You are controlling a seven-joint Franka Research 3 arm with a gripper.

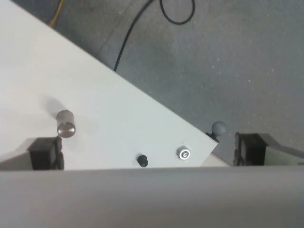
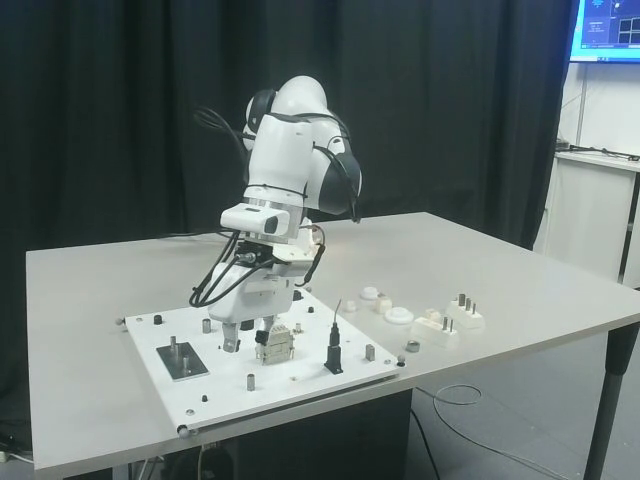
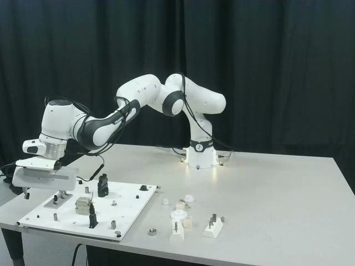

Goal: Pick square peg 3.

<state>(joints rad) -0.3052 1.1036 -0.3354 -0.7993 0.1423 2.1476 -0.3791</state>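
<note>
A short grey metal peg [image 1: 65, 124] stands upright on the white board [image 1: 95, 95], close to one fingertip [image 1: 45, 153]; its top looks round from here. My gripper [image 1: 147, 152] is open wide, with the other fingertip [image 1: 249, 149] out past the board's corner, and nothing sits between them. In the first room view the gripper [image 2: 240, 335] hangs low over the board's back left part, near a small peg [image 2: 207, 325]. The second room view shows the gripper [image 3: 43, 189] above the left end of the board [image 3: 127, 213].
A ball-headed post [image 1: 218, 127], a screw [image 1: 184, 153] and a black knob [image 1: 142, 160] mark the board's corner; beyond it lies floor with a black cable [image 1: 178, 14]. Further pegs, a connector block [image 2: 275, 342], a black holder [image 2: 333, 358] and white fixtures [image 2: 450, 322] stand to the right.
</note>
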